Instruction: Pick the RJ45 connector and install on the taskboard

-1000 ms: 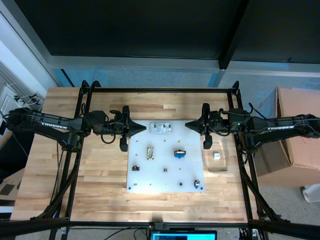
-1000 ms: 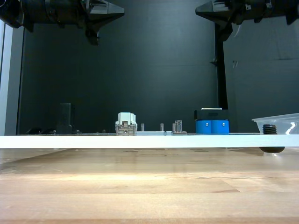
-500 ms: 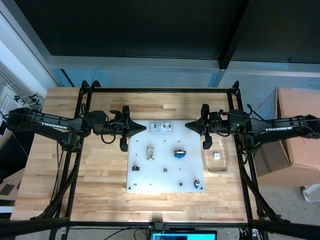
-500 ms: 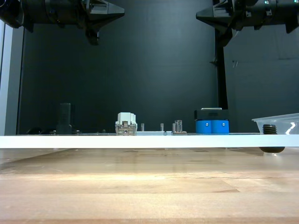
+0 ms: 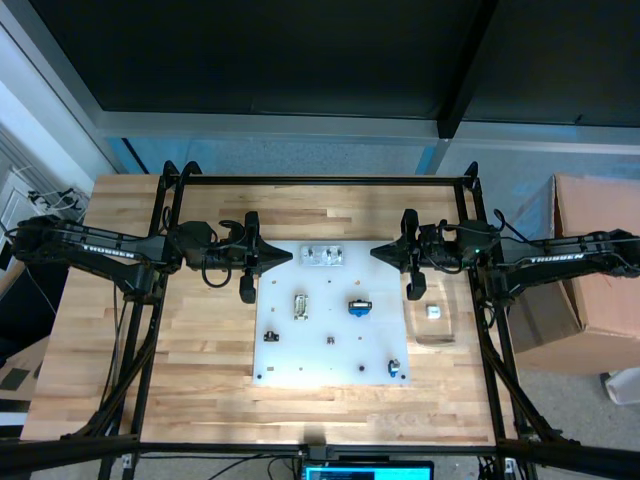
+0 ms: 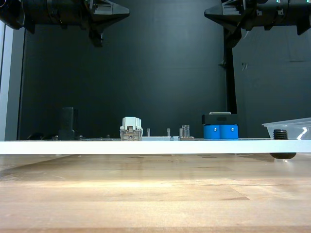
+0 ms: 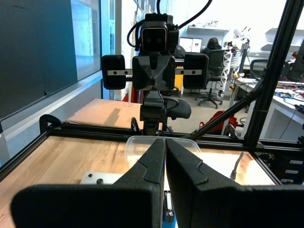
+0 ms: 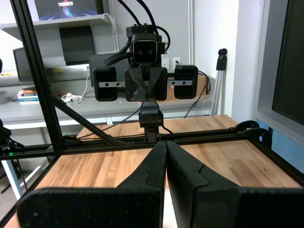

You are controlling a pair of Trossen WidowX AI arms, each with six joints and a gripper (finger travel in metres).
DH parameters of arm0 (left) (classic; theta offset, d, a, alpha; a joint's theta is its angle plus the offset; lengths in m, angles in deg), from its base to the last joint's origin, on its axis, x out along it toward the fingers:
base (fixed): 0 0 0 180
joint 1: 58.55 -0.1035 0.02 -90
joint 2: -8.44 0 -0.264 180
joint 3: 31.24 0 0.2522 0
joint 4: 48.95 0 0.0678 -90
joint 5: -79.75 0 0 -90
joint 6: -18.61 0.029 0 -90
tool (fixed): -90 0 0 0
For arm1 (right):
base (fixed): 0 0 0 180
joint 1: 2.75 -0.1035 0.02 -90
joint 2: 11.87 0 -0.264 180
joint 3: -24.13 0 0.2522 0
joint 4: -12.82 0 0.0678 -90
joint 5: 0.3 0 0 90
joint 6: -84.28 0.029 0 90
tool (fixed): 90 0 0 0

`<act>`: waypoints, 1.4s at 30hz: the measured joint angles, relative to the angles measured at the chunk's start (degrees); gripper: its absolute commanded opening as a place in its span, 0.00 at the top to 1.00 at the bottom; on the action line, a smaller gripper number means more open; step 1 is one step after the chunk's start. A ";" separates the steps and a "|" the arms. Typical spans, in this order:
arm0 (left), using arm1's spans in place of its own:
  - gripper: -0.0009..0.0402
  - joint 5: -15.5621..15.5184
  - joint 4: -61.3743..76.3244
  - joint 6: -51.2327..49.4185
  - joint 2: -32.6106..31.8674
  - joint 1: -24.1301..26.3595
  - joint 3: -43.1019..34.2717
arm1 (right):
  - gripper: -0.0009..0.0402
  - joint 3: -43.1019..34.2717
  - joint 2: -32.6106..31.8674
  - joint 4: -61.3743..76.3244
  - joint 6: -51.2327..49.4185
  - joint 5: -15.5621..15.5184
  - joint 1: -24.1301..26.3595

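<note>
The white board (image 5: 330, 340) lies mid-table. On its near right corner, the small blue jack (image 5: 397, 369) has a pale grey piece on top. I cannot tell whether that is the connector. The clear tray (image 5: 443, 335) to the board's right holds the white block (image 5: 434, 312), with nothing dark on it and no cable in sight. My left gripper (image 5: 288, 257) hovers high over the board's far left corner, its fingers (image 7: 152, 159) shut and empty. My right gripper (image 5: 374, 250) hovers high over the far right corner, fingers (image 8: 153, 164) pressed together on nothing.
Other fixtures stand on the board: a blue part with a black top (image 5: 358, 307), a grey-white connector block (image 5: 300, 306) and a metal piece (image 5: 322, 257) at the far edge. A black frame (image 5: 320, 181) rings the table. A cardboard box (image 5: 590, 260) stands beyond its right edge.
The right arm has shifted slightly left, staying high. The left arm, the board and the tray look the same.
</note>
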 measured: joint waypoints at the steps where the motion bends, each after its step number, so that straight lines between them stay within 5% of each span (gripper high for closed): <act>1: 0.98 0.00 -0.02 0.00 0.00 0.00 0.02 | 0.98 0.00 0.00 -0.04 0.00 0.02 0.00; 42: 0.98 0.02 0.00 0.00 0.00 0.00 0.02 | 0.98 -0.02 0.00 1.95 0.02 0.17 -0.11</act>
